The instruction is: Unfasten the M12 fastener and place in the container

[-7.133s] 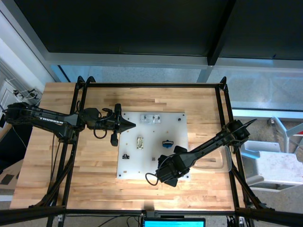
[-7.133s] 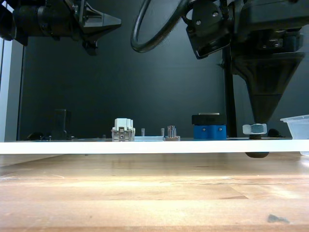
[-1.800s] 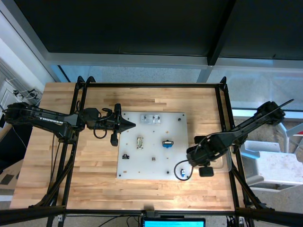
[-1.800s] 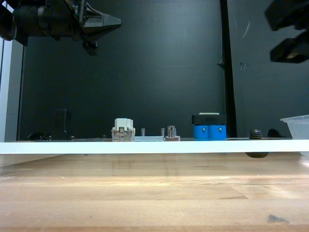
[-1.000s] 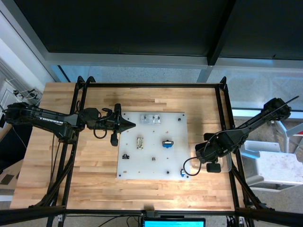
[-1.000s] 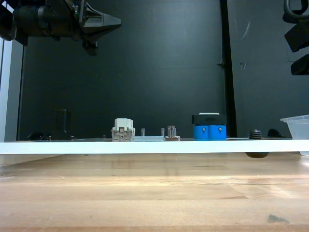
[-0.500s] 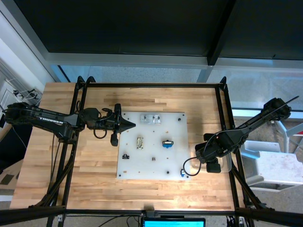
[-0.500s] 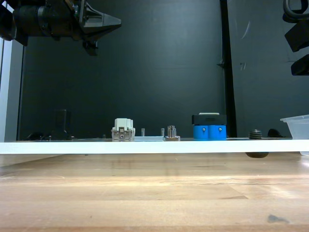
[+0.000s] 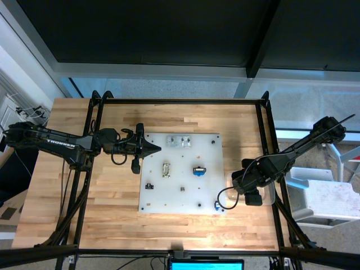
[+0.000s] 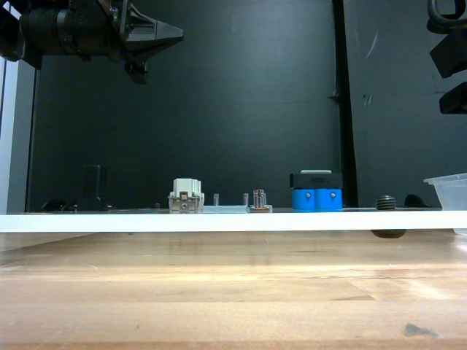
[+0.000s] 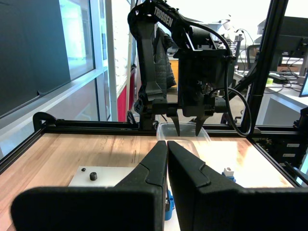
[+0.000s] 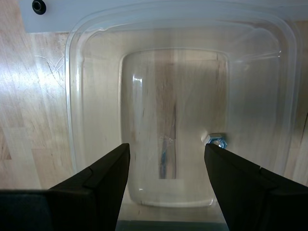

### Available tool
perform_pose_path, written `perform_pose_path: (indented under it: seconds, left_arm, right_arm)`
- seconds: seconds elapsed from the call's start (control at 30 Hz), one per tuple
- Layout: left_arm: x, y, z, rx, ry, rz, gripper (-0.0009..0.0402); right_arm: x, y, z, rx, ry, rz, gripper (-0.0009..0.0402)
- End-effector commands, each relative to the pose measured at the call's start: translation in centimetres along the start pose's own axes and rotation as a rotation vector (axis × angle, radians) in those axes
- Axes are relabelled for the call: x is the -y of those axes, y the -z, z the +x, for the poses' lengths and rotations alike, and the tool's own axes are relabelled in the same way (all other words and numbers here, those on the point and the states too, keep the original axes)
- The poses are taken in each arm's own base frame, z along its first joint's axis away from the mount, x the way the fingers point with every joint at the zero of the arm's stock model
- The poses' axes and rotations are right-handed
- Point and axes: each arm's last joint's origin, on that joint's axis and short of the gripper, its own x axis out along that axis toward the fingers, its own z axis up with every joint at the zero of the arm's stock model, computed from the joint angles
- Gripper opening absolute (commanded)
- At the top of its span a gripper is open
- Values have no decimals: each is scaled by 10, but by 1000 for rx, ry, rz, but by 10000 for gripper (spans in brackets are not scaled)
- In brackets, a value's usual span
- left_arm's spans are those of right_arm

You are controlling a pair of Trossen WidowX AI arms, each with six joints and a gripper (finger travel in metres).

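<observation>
Board [image 9: 169, 194]: flat on the table [image 9: 112, 225], midway between the two arms.
Stud [image 10: 386, 202]: upright on the board, near its near right edge, with nothing on top of it.
Container [image 12: 77, 96]: on the table, just beside the board's right edge, toward the near corner.
M12 nut [image 12: 216, 140]: inside the container, on its floor at the foot of one side wall.
Right gripper [image 12: 166, 147]: right of the board, above the container, fingers apart and holding nothing.
Left gripper [image 9: 156, 149]: raised above the board's far left part, pointing toward its middle, fingers together.
</observation>
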Motion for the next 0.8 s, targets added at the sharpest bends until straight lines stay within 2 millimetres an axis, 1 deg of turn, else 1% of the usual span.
perform_pose_path:
  seconds: [0.03, 0.8]
  left_arm:
    - [0, 0, 0, 0, 0, 0, 0]
    - [0, 0, 0, 0, 0, 0, 0]
  right_arm:
    - [0, 0, 0, 3, -1, 0, 215]
    - [-4, -6, 0, 63, -40, -3, 215]
